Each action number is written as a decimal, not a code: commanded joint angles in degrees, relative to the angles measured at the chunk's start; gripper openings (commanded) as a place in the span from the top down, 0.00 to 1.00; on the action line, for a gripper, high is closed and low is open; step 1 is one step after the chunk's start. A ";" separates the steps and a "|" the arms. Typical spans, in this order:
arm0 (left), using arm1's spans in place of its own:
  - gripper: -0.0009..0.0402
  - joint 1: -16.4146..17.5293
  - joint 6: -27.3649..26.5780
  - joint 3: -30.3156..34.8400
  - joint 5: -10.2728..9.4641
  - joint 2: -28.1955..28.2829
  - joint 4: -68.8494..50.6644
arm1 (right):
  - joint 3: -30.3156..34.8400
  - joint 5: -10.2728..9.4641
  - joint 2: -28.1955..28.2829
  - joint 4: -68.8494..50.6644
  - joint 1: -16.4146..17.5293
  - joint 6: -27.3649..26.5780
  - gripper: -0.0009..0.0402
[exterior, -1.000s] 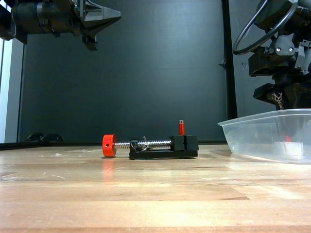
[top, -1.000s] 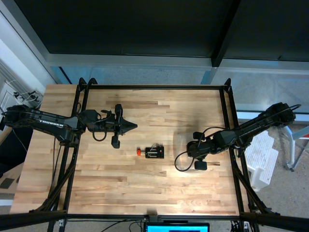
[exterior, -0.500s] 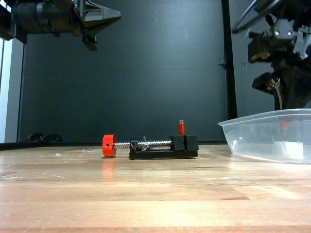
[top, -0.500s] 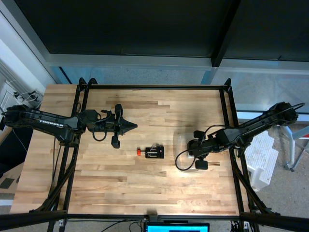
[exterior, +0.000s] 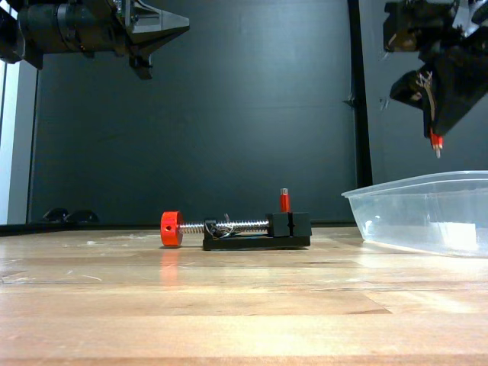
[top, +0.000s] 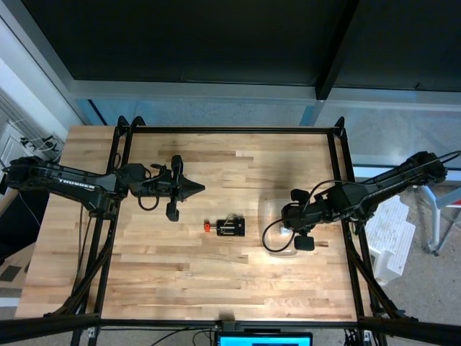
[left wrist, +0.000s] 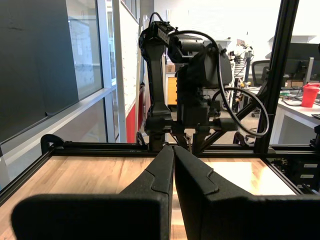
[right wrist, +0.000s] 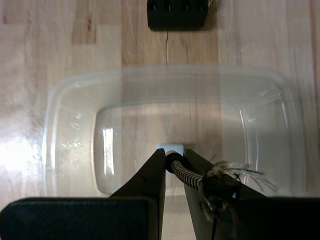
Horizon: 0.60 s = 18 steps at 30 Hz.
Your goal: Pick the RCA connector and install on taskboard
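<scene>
Clear plastic forms the tray (exterior: pixel 396 221) near the surface's right edge. Above it hangs the right end effector (right wrist: pixel 173 153), its fingers clamped on the connector (exterior: pixel 435 142). The connector's red tip points down, clear of the rim, with a braided lead trailing behind. By my reading the pick is done and the carry is the step in hand.

The taskboard (top: pixel 231 228) lies at the middle of the surface, well apart from the tray. Its red knob (exterior: pixel 171 229) points toward the left edge, and a short red post (exterior: pixel 284 200) stands upright at the other end. The next move likely calls for sideways travel to the block, then lining the tip over its socket before a straight descent. Which socket takes it I cannot tell.

The left end effector (left wrist: pixel 173 150) hangs high over the surface's left half, fingers pressed together on nothing, seemingly parked.

Dark panelling closes the room beyond the far edge, with glass partitions at the left. A black frame (top: pixel 230 130) borders the pale wood-plank surface (top: pixel 180 274), and a small screen (top: pixel 263 339) glows at its near edge.
</scene>
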 commanded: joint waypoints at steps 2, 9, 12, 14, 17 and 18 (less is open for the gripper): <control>0.98 0.00 0.02 0.02 0.02 0.02 0.00 | 1.03 0.02 0.09 -0.02 0.00 0.00 0.98; 0.98 0.02 0.02 0.02 0.02 0.02 0.00 | 3.74 0.15 2.58 0.22 -0.70 0.00 0.97; 0.98 0.02 0.02 0.02 0.02 0.02 0.00 | 5.42 0.59 4.48 0.44 -1.64 0.00 0.97; 0.98 0.00 0.02 0.02 0.02 0.02 0.00 | 6.84 0.59 5.97 0.55 -2.27 -0.17 0.97; 0.98 0.00 0.02 0.02 0.04 0.02 0.00 | 8.39 0.57 8.09 1.75 -3.04 -0.50 0.98; 0.98 0.00 0.02 0.02 0.02 0.02 0.00 | 8.83 0.57 8.83 2.19 -3.19 -0.81 0.97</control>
